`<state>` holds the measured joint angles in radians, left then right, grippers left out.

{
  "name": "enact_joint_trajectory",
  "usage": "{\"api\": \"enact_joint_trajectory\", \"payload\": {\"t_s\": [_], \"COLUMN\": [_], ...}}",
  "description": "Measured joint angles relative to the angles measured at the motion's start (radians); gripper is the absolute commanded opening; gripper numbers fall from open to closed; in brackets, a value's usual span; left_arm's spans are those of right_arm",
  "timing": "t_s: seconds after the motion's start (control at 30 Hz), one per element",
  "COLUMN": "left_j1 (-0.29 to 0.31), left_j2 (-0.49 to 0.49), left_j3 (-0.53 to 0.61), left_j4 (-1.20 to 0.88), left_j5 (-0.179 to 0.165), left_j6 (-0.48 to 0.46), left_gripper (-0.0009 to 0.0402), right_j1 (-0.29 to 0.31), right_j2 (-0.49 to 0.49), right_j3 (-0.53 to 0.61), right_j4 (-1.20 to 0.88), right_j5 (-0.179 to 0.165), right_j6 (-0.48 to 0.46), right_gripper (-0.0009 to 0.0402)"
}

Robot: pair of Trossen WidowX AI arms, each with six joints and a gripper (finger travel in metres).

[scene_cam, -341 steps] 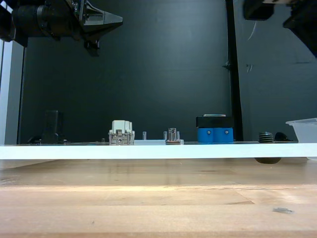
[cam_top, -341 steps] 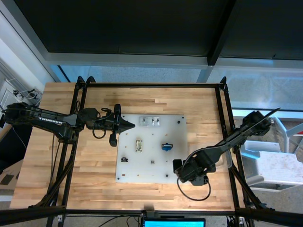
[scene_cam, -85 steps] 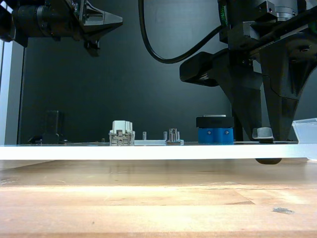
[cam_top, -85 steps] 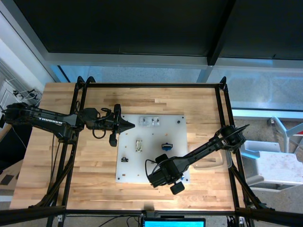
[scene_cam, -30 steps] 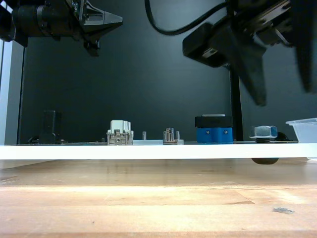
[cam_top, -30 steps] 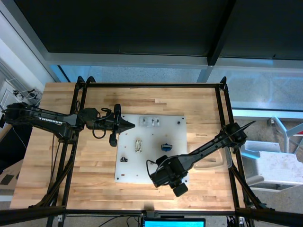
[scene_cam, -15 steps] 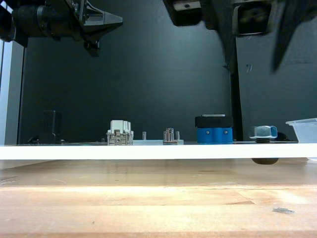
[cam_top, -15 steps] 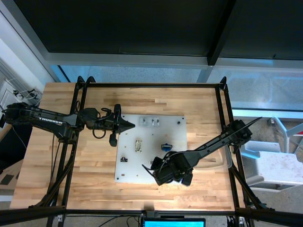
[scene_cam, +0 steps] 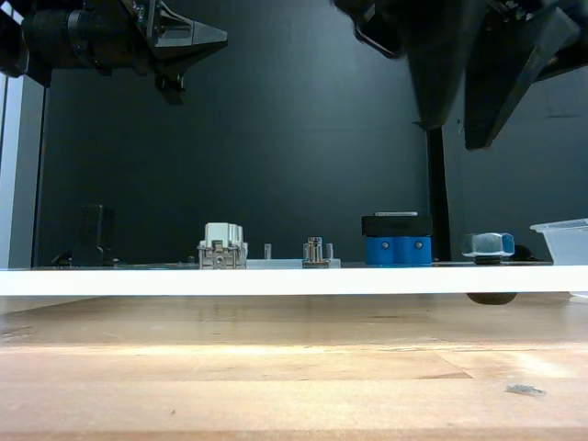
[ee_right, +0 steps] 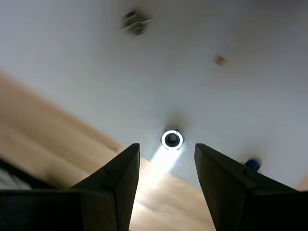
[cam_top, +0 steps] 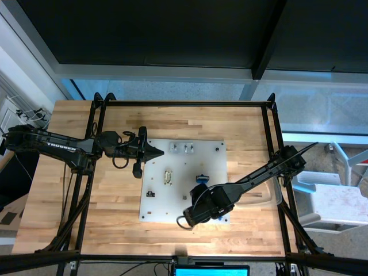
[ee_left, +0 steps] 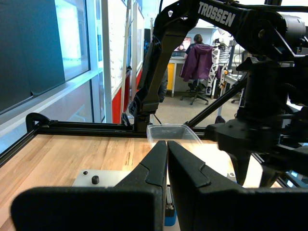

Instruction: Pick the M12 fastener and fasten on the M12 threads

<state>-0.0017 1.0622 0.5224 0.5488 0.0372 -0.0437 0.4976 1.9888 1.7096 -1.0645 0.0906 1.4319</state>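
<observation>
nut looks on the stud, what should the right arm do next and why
Probably lower the open right gripper onto the nut and grip it for a tightening turn: it sits on its stud ungripped, how far down unclear. Left gripper parked shut, far left.

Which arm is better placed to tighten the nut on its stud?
Right: the right gripper hangs open above the nut; the left gripper sits shut, far off at the left edge of the board.

L arm high left, jaws together, R arm high right, jaws apart
</observation>
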Motion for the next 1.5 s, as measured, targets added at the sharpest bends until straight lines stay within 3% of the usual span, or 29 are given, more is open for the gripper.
{"api": "enact_joint_trajectory", "payload": {"t_s": [0.17,0.37,0.43,0.67,0.73,0.93,1.33,1.5], "left_j1": [0.0,0.0,0.0,0.0,0.0,0.0,0.0,0.0], "left_j2": [0.0,0.0,0.0,0.0,0.0,0.0,0.0,0.0], "left_j3": [0.0,0.0,0.0,0.0,0.0,0.0,0.0,0.0], "left_j4": [0.0,0.0,0.0,0.0,0.0,0.0,-0.001,-0.001], "left_j5": [0.0,0.0,0.0,0.0,0.0,0.0,0.0,0.0], "left_j6": [0.0,0.0,0.0,0.0,0.0,0.0,0.0,0.0], "left_gripper": [0.0,0.0,0.0,0.0,0.0,0.0,0.0,0.0], "right_j1": [0.0,0.001,0.002,0.003,0.004,0.01,0.014,0.015], "right_j2": [0.0,0.0,0.0,0.0,0.0,0.0,0.0,0.0], "right_j3": [0.0,-0.003,-0.012,-0.044,-0.047,-0.08,-0.175,-0.182], "right_j4": [-0.001,-0.006,-0.023,-0.025,-0.021,0.012,0.142,0.146], "right_j5": [0.0,-0.005,-0.005,-0.007,-0.006,-0.005,-0.003,0.022], "right_j6": [-0.384,-0.725,-0.788,-0.845,-0.864,-0.899,-0.887,-0.88], "right_gripper": [0.0157,0.015,0.0133,-0.0007,0.0009,0.0001,0.0,0.0]}}
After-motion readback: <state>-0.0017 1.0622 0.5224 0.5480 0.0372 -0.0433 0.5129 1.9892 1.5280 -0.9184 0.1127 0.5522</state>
